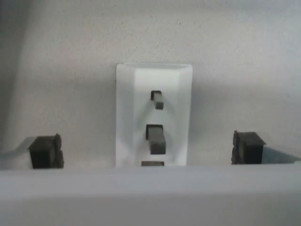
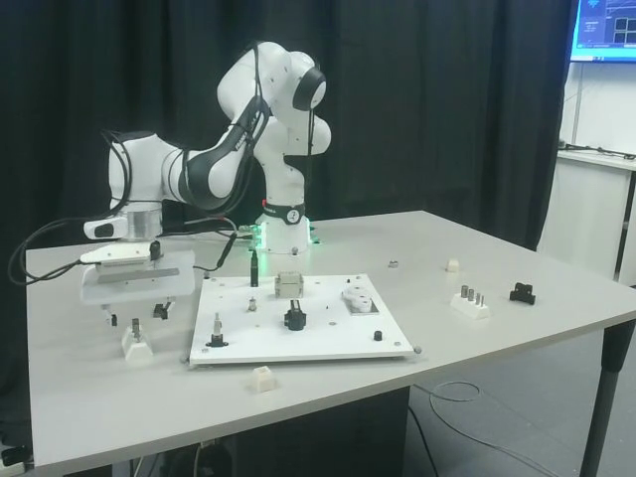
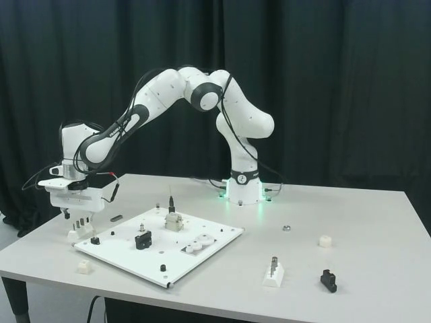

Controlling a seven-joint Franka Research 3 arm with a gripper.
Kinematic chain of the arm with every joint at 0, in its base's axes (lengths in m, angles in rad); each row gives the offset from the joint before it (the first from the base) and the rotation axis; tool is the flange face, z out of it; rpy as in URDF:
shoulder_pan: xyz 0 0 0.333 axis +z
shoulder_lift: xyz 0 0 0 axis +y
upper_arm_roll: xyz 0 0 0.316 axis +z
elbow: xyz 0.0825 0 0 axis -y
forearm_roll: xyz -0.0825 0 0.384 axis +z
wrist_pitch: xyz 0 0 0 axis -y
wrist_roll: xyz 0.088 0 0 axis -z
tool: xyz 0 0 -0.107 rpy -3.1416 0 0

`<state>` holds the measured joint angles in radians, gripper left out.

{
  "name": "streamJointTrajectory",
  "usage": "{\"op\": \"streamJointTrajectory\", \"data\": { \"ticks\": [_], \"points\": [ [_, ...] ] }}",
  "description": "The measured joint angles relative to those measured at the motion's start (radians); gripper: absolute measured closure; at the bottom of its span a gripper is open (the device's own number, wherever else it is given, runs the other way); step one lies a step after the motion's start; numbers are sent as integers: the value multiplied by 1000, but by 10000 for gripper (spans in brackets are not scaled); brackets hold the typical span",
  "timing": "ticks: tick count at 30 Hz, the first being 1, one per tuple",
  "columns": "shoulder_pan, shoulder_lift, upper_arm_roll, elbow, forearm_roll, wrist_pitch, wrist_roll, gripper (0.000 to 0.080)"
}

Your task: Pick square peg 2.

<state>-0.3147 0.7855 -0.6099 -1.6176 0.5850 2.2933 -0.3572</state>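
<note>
Wrist view gives the close look: claw (image 1: 146, 150) released, its black fingertips (image 1: 45, 151) wide apart either side of the white holder (image 1: 154, 84), peg 2 (image 1: 156, 140) upright at its centre. First room view shows the board (image 2: 328, 333) just beside it on the worktop (image 2: 517, 328).

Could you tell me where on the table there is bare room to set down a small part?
The widest bare patch lies on the grey table behind the small white block and black clip, beside the arm's base. Another runs along the front edge right of the white board. It is crowded where the gripper hangs over the white peg holder.
</note>
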Motion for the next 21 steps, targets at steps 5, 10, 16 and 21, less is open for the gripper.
{"op": "streamJointTrajectory", "data": {
  "ticks": [5,10,16,21],
  "points": [
    [-7,10,6,8,1,0,0,3],
    [-13,19,12,17,2,0,0,3],
    [-20,30,17,27,7,0,0,3],
    [-22,37,17,31,16,0,0,3]
  ]
}}
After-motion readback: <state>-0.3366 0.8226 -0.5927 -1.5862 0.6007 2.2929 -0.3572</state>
